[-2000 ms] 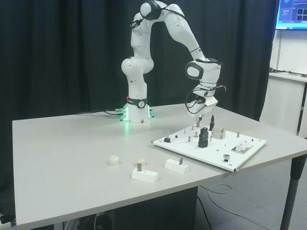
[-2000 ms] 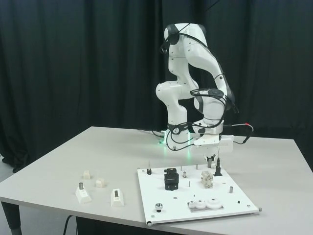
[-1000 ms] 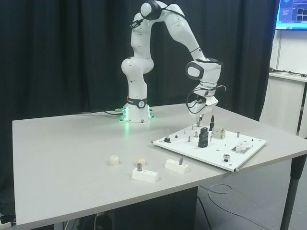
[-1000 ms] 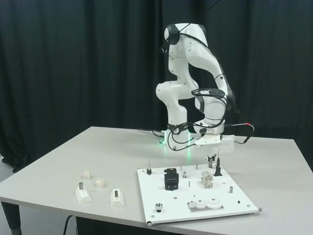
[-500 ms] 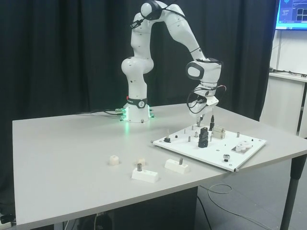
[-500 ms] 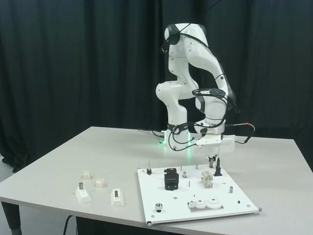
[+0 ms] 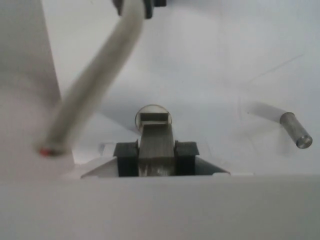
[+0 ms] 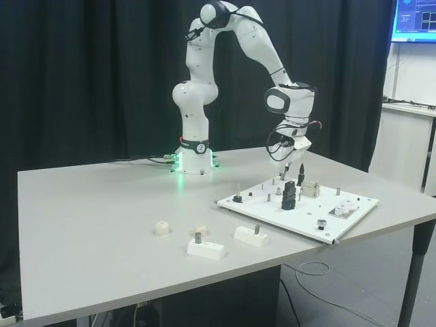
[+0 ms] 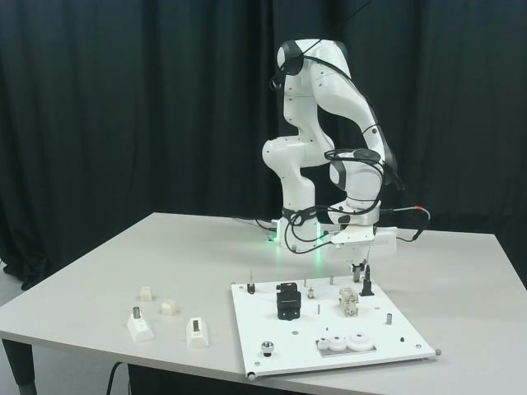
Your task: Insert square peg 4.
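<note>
No readable text, label, brand, number or sign anywhere. Faint pale lines on the lit monitor at the upper right corner of the first room view, too small to read. Nothing printed on the white assembly board at lower centre of the second room view, nor on the white robot arm above it. Wrist view likewise bare of lettering.
</note>
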